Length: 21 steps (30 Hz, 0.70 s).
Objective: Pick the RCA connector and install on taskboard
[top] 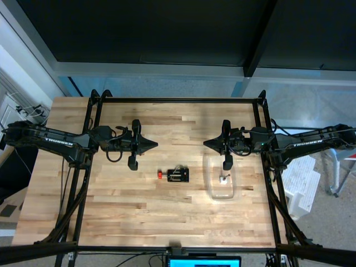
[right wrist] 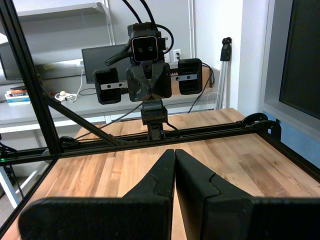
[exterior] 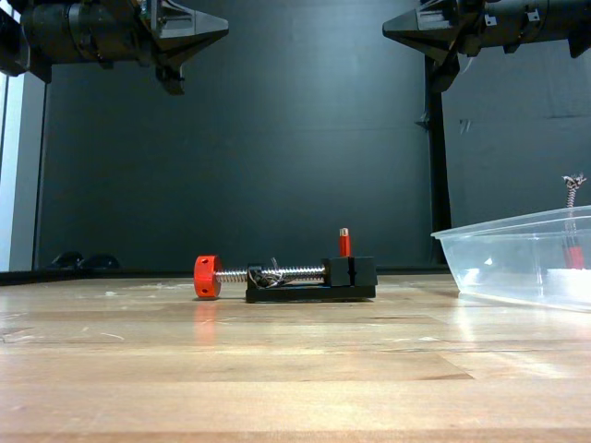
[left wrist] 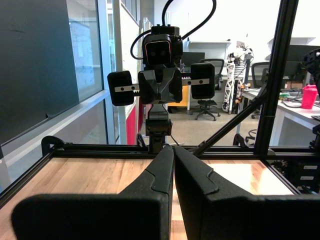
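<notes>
The taskboard (top: 178,176) is a small black block with a red-orange tab (top: 159,174), lying mid-table; in the low view the taskboard (exterior: 309,281) shows a screw and an upright red pin. A tiny dark piece, apparently the RCA connector (top: 226,177), sits by a small white cube (top: 222,179) inside the clear tray (top: 213,191). My left gripper (top: 154,145) hovers high, up and left of the board, fingers shut and empty. Facing it is my right gripper (top: 206,143), also shut and empty, above the tray's far end. Each wrist view shows its own closed fingertips (left wrist: 173,149) (right wrist: 175,151) and the opposite arm.
A black frame (top: 178,100) runs around the table's far and side edges. The clear tray (exterior: 517,263) stands right of the board, with a twisted wire (exterior: 572,189) sticking up from it. A screen (top: 203,261) sits at the near edge.
</notes>
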Tool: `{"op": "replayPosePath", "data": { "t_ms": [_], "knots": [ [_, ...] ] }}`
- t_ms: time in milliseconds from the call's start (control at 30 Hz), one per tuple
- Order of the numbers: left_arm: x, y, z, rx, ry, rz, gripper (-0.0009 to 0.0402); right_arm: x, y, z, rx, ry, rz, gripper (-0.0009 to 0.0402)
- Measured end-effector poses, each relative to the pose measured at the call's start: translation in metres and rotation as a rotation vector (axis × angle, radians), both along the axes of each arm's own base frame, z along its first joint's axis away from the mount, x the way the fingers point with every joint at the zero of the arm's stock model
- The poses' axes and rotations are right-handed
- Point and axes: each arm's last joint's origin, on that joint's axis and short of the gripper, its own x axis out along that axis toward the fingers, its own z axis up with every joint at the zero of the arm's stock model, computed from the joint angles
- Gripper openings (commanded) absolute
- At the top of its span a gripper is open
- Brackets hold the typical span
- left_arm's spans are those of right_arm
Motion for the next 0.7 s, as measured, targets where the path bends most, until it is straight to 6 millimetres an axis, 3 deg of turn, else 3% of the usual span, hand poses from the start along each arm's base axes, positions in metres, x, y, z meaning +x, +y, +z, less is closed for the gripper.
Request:
{"op": "replayPosePath", "data": {
  "t_ms": [133, 567, 700],
  "knots": [
    [0.0000, 0.0000, 0.0000, 0.000, 0.000, 0.000, 0.0000, 0.0002, 0.0018, -0.0001, -0.049, 0.002, 0.076, 0.0000],
    [0.0001, 0.0000, 0.0000, 0.000, 0.000, 0.000, 0.0000, 0.0002, 0.0019, -0.0004, -0.024, 0.005, 0.077, 0.0000],
    [0.0001, 0.0000, 0.0000, 0.000, 0.000, 0.000, 0.0000, 0.0000, 0.0028, -0.0036, -0.001, 0.081, 0.088, 0.0000]
  ]
}}
